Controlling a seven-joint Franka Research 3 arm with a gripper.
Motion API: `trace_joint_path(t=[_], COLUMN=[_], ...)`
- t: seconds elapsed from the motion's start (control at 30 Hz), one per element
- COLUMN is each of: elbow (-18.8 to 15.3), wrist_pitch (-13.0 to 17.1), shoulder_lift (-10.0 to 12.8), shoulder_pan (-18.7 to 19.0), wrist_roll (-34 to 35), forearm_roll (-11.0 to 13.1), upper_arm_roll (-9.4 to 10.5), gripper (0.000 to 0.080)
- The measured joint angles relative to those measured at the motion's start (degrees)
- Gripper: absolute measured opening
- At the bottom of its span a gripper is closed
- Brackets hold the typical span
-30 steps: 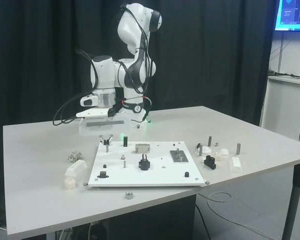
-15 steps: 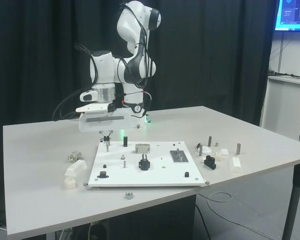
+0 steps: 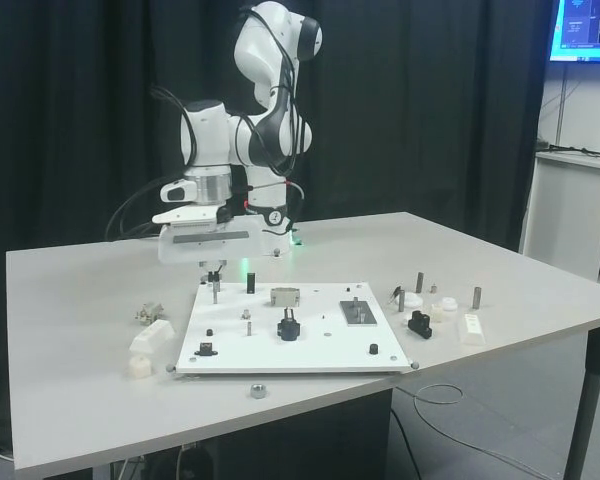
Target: Place round peg 1.
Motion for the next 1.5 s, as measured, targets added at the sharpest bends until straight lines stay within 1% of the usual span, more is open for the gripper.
trace_joint_path(t=[0.27, 0.43, 0.67, 0.87, 1.07, 1.33, 1.5], elbow=[0.33, 0.56, 0.78, 0.78, 0.77, 0.76, 0.76], wrist_pitch=[0.29, 1.14, 2.76, 4.12, 5.86, 8.68, 10.64], shoulder_lift=[0.00, 0.01, 0.16, 0.69, 1.90, 3.90, 5.25], shoulder_pan=[0.01, 0.01, -0.04, -0.14, -0.58, -1.84, -2.14], wrist_roll=[-0.65, -0.99, -1.67, -2.76, -3.98, -6.02, -7.94], forearm_roll=[-0.12, -1.23, -2.62, -2.74, -2.73, -2.02, 0.14], upper_arm_roll=[-0.15, -0.66, -1.91, -3.38, -4.47, -4.65, -4.65], gripper=[0.0028, 0.0028, 0.0028, 0.0028, 0.0028, 0.0028, 0.0028])
